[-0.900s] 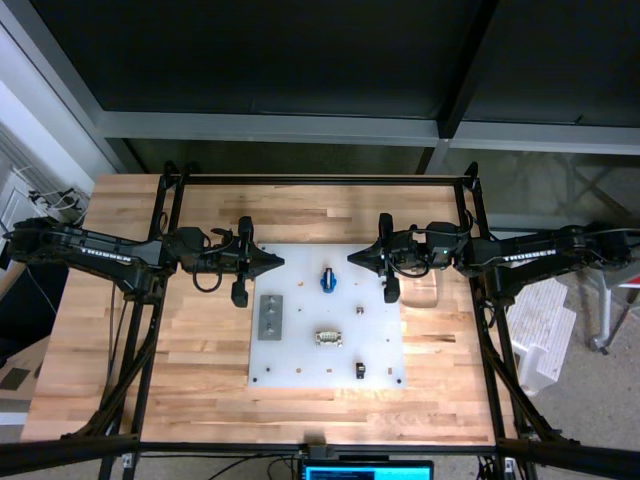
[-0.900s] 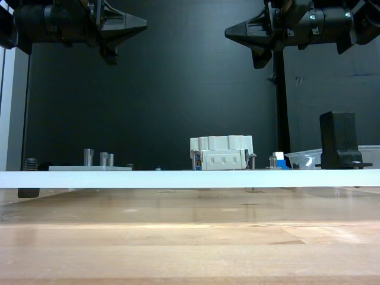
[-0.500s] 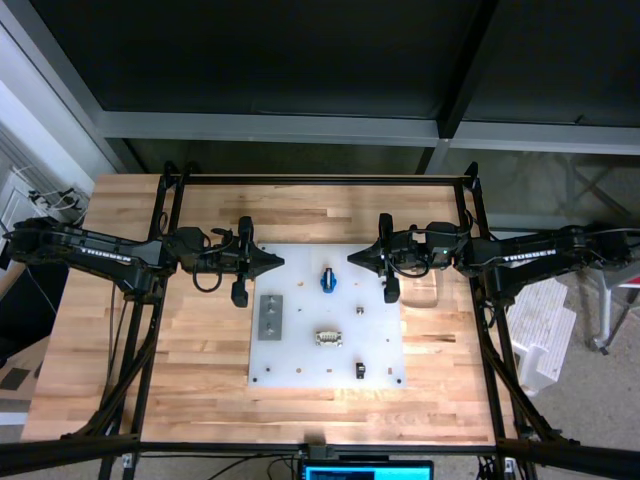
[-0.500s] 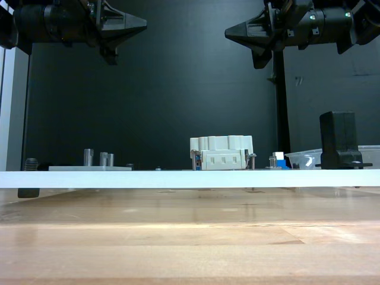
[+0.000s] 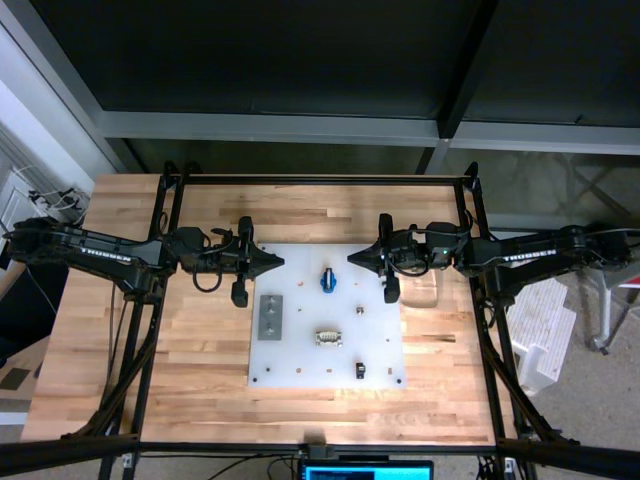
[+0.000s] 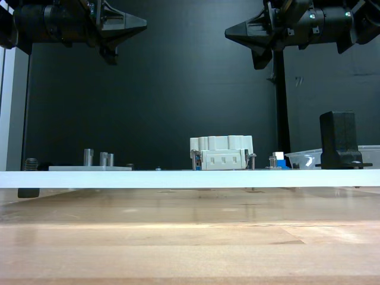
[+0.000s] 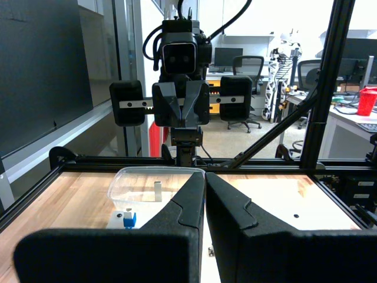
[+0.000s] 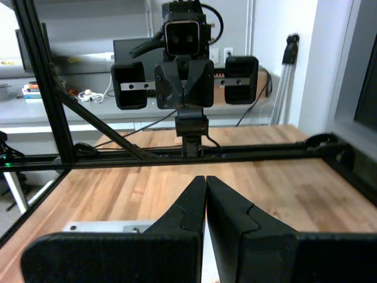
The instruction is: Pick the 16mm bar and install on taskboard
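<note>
The white taskboard (image 5: pixel 300 350) lies flat mid-table, carrying a grey metal block (image 5: pixel 270 316) and a blue knob (image 5: pixel 329 280). My left gripper (image 5: pixel 280 262) hovers shut over the board's far left corner, pointing right. Facing it from the right, my right gripper (image 5: pixel 351 258) is also shut, high above the board's far edge. Both hold nothing, as the wrist views show for the left gripper (image 7: pixel 205 177) and the right gripper (image 8: pixel 205 178). A small pale upright piece (image 7: pixel 158 190) stands in the clear tray (image 7: pixel 154 183); I cannot tell whether it is the 16mm bar.
The clear tray (image 5: pixel 425 288) sits just off the board's right edge, under the right arm. A white connector (image 5: pixel 329 339) and a black part (image 5: pixel 361 371) stand on the board's near half. A black frame surrounds the wooden table.
</note>
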`<state>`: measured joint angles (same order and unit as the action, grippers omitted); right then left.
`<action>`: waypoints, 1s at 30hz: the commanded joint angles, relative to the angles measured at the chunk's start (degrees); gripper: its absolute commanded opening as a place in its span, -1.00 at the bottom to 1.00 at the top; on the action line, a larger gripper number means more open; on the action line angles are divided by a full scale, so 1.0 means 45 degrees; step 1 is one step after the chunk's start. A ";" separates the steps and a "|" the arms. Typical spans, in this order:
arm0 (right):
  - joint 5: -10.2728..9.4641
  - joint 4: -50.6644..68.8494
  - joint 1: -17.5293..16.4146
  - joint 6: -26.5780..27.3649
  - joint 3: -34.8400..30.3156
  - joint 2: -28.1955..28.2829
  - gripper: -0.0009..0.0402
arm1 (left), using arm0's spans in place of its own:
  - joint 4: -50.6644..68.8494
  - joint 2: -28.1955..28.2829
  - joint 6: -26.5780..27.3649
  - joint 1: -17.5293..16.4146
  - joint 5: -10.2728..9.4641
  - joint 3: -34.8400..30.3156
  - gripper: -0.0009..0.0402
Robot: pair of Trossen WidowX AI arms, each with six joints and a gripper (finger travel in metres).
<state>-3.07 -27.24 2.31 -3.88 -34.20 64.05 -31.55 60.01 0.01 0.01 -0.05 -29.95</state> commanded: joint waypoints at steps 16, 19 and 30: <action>0.0461 1.3075 0.0083 0.0981 -0.5134 -0.0141 -0.96 | 0.0000 0.0000 0.0000 0.0000 0.0005 0.0000 -0.96; 0.0481 1.5052 0.0083 0.0976 -0.5741 -0.0141 -0.96 | 0.0000 0.0000 0.0000 0.0000 0.0005 0.0000 -0.96; 0.0486 1.9176 0.0102 0.0967 -0.6086 -0.0141 -0.96 | 0.0000 0.0000 0.0000 0.0000 0.0005 0.0000 -0.96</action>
<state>-0.86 57.39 2.74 0.51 -61.65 63.37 -31.53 60.01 0.01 0.01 -0.03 -29.93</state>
